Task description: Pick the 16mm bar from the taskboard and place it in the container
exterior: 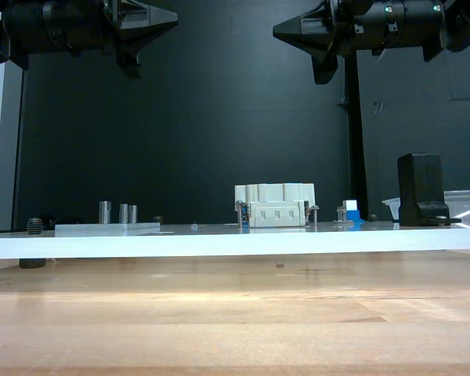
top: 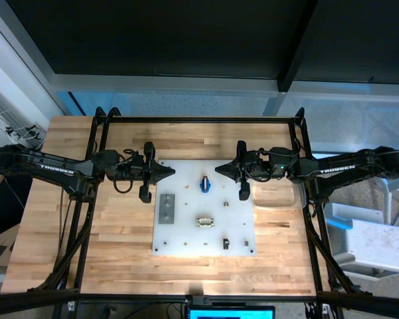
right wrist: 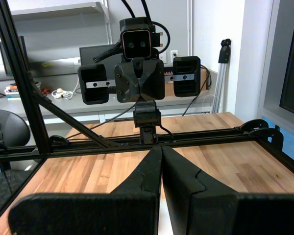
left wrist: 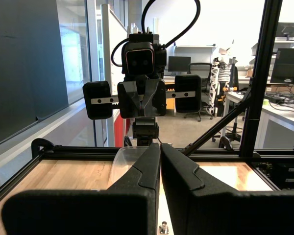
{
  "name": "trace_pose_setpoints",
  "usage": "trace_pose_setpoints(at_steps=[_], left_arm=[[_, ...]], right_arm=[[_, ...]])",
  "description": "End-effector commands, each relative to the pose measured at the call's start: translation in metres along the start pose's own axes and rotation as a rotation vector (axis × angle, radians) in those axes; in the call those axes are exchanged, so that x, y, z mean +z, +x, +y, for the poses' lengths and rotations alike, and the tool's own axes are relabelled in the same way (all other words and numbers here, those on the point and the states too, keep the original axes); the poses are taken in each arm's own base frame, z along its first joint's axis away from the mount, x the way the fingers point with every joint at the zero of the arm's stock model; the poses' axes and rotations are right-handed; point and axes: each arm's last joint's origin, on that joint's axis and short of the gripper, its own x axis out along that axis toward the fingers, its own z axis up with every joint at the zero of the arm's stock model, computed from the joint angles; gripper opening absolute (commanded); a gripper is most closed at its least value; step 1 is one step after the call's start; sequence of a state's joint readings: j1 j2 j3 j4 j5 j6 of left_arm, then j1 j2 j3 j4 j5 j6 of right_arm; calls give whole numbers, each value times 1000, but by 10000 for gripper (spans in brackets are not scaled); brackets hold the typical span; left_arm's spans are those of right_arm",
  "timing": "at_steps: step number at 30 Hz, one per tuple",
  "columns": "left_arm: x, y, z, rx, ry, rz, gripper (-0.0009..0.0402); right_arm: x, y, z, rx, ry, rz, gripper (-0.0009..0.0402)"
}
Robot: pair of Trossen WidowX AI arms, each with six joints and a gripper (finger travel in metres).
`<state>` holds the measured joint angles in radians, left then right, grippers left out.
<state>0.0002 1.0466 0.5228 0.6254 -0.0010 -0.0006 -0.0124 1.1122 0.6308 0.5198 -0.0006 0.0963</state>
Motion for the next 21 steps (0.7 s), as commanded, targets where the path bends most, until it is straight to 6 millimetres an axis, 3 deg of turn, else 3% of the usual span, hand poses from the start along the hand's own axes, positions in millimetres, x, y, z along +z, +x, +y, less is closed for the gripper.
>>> trace_pose_setpoints(at_steps=[1, 15, 21], left_arm=[[0, 0, 0, 0, 0, 0, 0], [0, 0, 0, -1, 0, 0, 0], [0, 0, 0, -1, 0, 0, 0]], right_arm=[[0, 0, 0, 0, 0, 0, 0], [1, 0, 0, -1, 0, -2, 0], [8, 4, 1, -11, -1, 112, 0]])
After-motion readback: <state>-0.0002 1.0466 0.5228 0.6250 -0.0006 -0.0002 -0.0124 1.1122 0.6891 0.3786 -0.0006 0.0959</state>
